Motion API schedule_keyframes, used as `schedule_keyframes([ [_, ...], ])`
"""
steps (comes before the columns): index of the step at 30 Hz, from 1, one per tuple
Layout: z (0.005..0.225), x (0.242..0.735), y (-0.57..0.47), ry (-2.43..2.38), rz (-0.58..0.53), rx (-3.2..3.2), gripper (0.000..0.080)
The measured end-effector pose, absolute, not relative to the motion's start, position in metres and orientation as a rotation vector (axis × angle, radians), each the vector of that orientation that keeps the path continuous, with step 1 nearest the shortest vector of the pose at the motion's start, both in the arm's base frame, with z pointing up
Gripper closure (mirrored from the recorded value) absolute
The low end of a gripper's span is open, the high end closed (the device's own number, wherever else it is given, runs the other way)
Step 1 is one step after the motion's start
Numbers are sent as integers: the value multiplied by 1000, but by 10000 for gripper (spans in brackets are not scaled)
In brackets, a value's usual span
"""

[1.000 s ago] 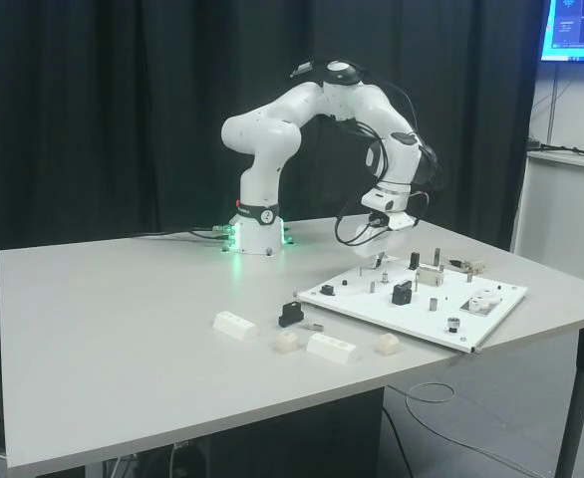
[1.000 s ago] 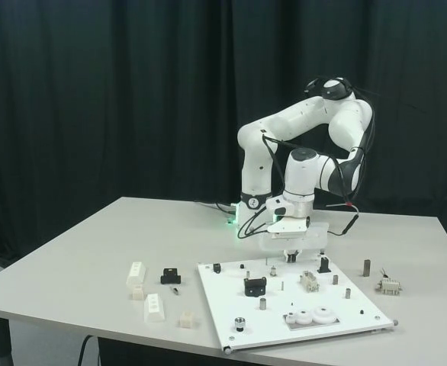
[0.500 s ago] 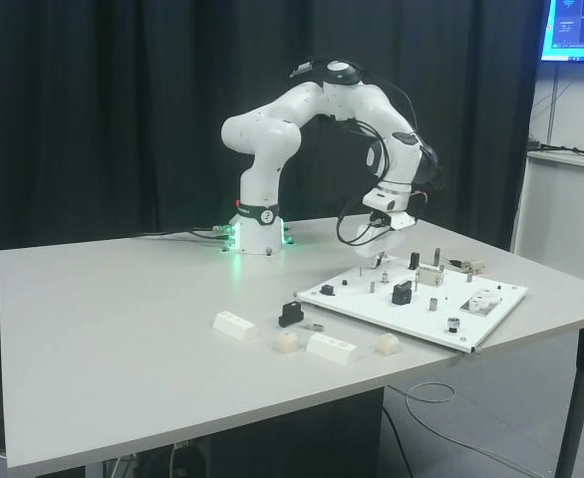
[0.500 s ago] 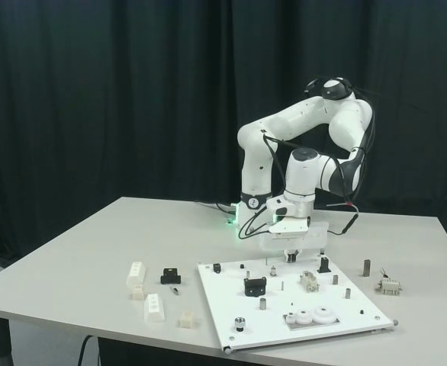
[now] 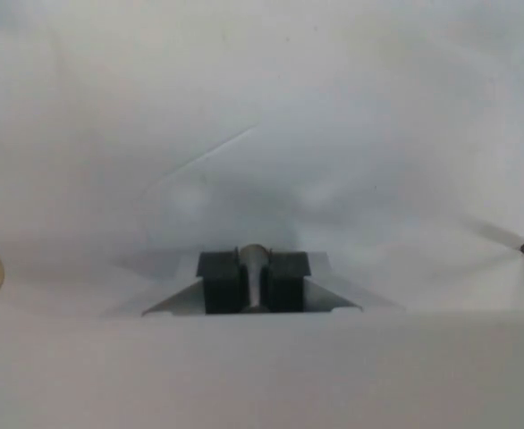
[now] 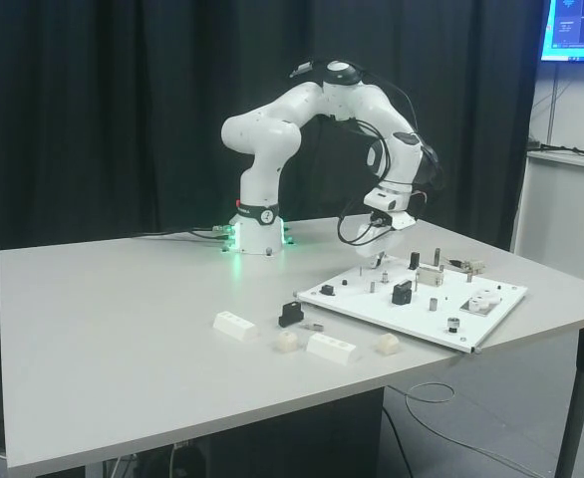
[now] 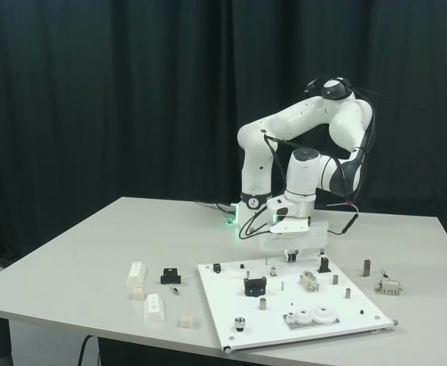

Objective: Remove round peg 2.

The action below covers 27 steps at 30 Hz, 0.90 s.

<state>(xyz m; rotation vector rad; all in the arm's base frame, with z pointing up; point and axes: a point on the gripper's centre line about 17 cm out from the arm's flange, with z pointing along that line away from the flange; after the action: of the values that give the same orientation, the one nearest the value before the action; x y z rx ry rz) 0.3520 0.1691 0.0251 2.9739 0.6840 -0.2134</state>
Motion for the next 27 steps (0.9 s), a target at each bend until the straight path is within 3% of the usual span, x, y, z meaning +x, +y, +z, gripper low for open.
schedule_keyframes([
  [27,24,352,169,660,-209,2990,738],
])
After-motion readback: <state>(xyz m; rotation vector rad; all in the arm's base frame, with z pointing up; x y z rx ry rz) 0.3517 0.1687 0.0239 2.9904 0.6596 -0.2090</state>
